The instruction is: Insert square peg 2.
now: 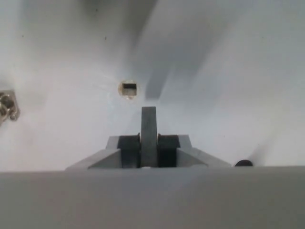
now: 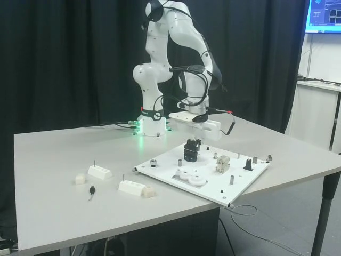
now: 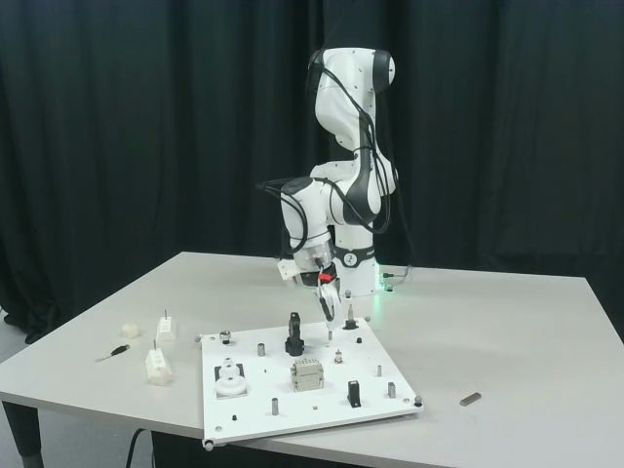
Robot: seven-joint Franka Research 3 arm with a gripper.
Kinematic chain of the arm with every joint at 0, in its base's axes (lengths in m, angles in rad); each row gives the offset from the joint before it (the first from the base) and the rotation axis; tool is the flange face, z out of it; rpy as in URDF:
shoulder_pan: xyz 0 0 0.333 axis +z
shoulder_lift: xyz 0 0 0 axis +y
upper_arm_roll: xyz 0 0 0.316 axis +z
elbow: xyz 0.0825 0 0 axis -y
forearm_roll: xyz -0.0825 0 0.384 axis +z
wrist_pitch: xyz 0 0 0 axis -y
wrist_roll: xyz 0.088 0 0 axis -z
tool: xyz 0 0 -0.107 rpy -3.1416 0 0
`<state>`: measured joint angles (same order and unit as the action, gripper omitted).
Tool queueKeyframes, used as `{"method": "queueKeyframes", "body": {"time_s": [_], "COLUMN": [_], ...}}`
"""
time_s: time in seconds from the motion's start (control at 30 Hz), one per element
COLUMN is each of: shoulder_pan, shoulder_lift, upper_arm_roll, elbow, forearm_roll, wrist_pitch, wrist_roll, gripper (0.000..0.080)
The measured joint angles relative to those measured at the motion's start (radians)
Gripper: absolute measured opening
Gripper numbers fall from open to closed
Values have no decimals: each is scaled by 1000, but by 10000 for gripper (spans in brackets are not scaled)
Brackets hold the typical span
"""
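Above the white board [image 2: 242,181] my gripper [image 1: 148,143] hangs, its black pads [image 1: 127,150] pinching the grey square peg [image 1: 148,133], which juts past my fingertips; just ahead of it sits what looks like a small square hole [image 1: 129,88].

In the wrist view the gripper [image 1: 148,151] hides the lower part of the square peg [image 1: 148,136]. A metal part [image 1: 7,106] is cut off by the picture's edge. The depth of the hole [image 1: 129,88] cannot be seen.
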<state>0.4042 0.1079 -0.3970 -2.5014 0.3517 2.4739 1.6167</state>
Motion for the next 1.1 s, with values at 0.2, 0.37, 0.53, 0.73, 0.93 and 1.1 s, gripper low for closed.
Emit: {"method": "queueKeyframes", "body": {"time_s": [0.2, 0.37, 0.53, 0.73, 0.93, 1.1], "shoulder_pan": [0, 0, 0, 0, 0, 0], "shoulder_lift": [8, 14, 18, 21, 25, 30], "upper_arm_roll": [0, 0, 0, 0, 0, 0], "elbow": [0, 0, 0, 1, 2, 4], "forearm_roll": [16, 27, 35, 36, 37, 41], "wrist_pitch": [9, 14, 20, 34, 49, 54], "wrist_roll": [-2, -2, -4, -4, -4, -4], "gripper": [74, 74, 74, 74, 74, 74]}}
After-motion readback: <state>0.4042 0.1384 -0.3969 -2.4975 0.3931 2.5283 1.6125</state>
